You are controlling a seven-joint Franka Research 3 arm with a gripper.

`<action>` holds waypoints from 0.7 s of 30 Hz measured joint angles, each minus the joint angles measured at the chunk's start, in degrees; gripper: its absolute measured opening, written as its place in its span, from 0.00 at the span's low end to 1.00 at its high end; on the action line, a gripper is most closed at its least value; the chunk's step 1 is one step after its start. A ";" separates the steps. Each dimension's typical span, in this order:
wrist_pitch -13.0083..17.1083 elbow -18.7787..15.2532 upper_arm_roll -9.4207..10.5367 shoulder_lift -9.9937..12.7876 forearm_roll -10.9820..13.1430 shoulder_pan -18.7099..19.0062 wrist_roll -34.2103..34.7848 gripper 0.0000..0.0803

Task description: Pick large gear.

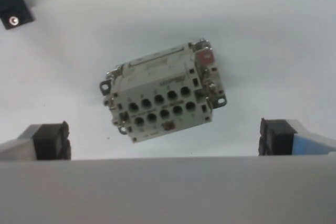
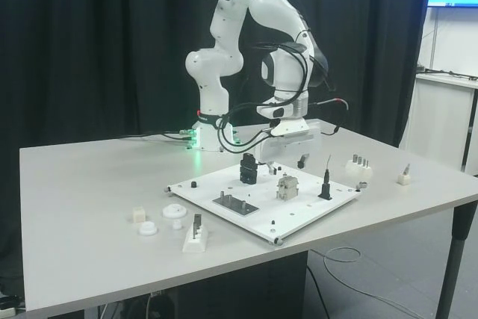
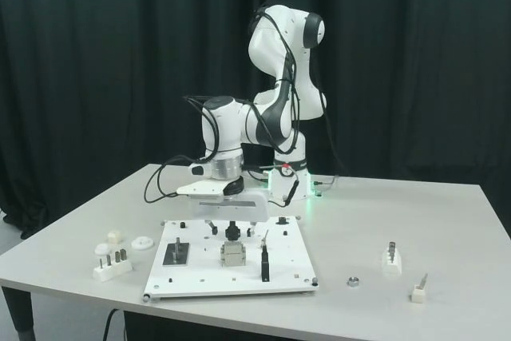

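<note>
White gears, two (image 2: 174,212) (image 2: 147,228) as we count them, lie on the grey desk (image 2: 82,184) beside one white board (image 2: 299,211); the large gear is untouched. The end effector (image 2: 282,160) hangs over one connector (image 1: 163,93), wide open, empty.

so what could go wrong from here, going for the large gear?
1. The open gripper hangs over the grey multi-pin connector block on the white board, not over the large white gear; closing here would likely grab the wrong part.
2. The gear lies off the board beside other small white parts; a sweep across could clip the board's upright black fixture.
</note>
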 joint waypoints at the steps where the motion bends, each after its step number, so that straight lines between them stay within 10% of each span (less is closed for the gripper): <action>1: -0.02 -0.01 0.00 0.00 0.00 0.07 0.02 1.00; 21: -0.04 -0.08 -0.02 -0.03 -0.01 0.73 0.04 1.00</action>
